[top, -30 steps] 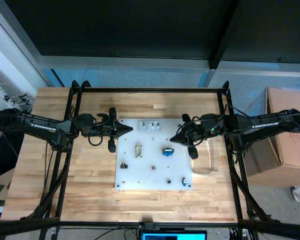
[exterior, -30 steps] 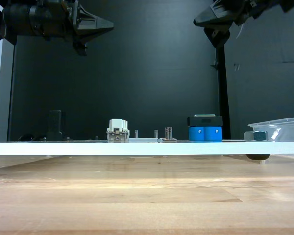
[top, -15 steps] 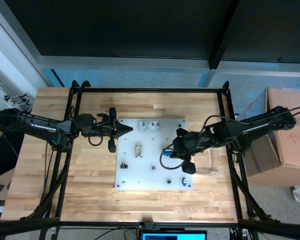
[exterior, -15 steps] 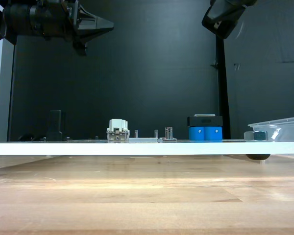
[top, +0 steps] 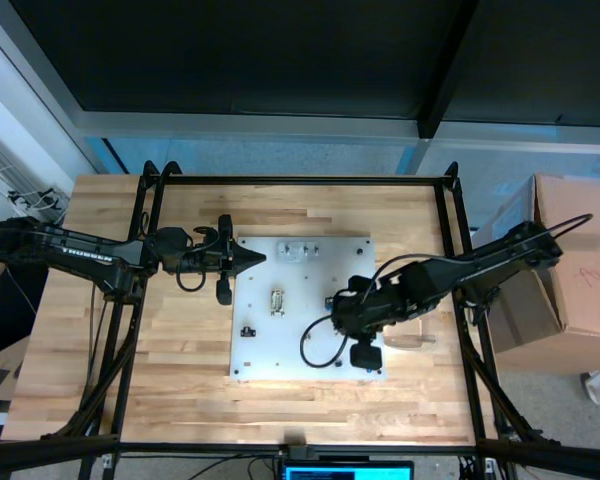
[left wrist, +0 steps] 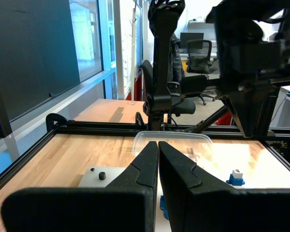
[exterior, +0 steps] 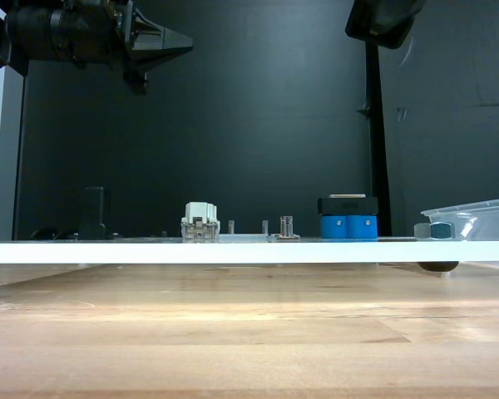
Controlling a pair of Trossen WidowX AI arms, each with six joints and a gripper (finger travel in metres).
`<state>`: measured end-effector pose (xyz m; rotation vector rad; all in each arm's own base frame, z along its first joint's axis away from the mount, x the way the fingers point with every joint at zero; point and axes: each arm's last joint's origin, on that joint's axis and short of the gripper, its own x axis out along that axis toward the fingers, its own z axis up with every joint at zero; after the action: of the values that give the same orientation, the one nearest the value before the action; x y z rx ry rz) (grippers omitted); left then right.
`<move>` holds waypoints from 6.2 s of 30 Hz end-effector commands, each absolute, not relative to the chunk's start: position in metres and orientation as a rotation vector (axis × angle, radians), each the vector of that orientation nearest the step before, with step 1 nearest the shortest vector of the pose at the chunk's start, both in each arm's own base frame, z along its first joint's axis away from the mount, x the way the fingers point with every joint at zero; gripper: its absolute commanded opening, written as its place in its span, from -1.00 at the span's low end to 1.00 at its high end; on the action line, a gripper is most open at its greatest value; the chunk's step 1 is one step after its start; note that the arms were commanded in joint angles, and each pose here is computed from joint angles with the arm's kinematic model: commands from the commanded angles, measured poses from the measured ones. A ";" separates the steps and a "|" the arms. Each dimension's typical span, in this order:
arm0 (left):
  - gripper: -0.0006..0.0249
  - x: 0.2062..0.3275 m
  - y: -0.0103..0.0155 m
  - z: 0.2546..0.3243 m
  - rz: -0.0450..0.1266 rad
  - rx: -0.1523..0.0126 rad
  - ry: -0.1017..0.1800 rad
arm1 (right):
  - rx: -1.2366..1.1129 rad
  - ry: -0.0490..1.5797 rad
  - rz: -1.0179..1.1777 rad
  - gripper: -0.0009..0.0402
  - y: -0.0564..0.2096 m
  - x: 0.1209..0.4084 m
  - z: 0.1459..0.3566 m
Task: Unfasten the M12 nut and place it in the container
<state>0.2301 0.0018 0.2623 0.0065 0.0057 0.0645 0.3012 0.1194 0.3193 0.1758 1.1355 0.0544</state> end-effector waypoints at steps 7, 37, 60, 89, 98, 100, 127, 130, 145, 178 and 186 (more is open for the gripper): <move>-0.95 0.230 0.0018 0.2625 0.064 0.006 0.005 | 0.146 1.218 0.047 -0.96 0.134 0.313 0.320; -0.95 0.230 0.0019 0.2625 0.064 0.006 0.005 | 0.077 1.403 -0.008 -0.34 0.154 0.332 0.260; -0.95 0.230 0.0018 0.2625 0.064 0.006 0.005 | 0.056 1.396 0.039 -0.01 0.177 0.317 0.206; -0.95 0.230 0.0018 0.2625 0.064 0.006 0.005 | 0.078 1.382 0.063 -0.83 0.191 0.321 0.184; -0.95 0.230 0.0018 0.2624 0.064 0.006 0.005 | 0.073 1.387 0.063 -0.94 0.190 0.320 0.180; -0.95 0.230 0.0019 0.2624 0.064 0.006 0.005 | 0.069 1.388 0.066 -0.96 0.190 0.320 0.179; -0.95 0.230 0.0018 0.2625 0.064 0.006 0.005 | -0.313 1.346 0.383 -0.96 0.190 0.319 0.179; -0.95 0.230 0.0019 0.2625 0.064 0.006 0.005 | -0.380 1.333 0.437 -0.96 0.190 0.319 0.179; -0.95 0.230 0.0018 0.2624 0.064 0.006 0.005 | -0.715 1.266 0.727 -0.96 0.189 0.317 0.179; -0.95 0.230 0.0018 0.2624 0.064 0.006 0.005 | 0.214 1.421 -0.077 -0.96 0.177 0.325 0.248; -0.95 0.230 0.0019 0.2624 0.064 0.006 0.005 | 0.364 1.401 -0.194 -0.96 0.177 0.329 0.252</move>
<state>0.2301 0.0018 0.2623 0.0065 0.0057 0.0645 0.3283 0.1768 0.2529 0.3643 1.4004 -0.1915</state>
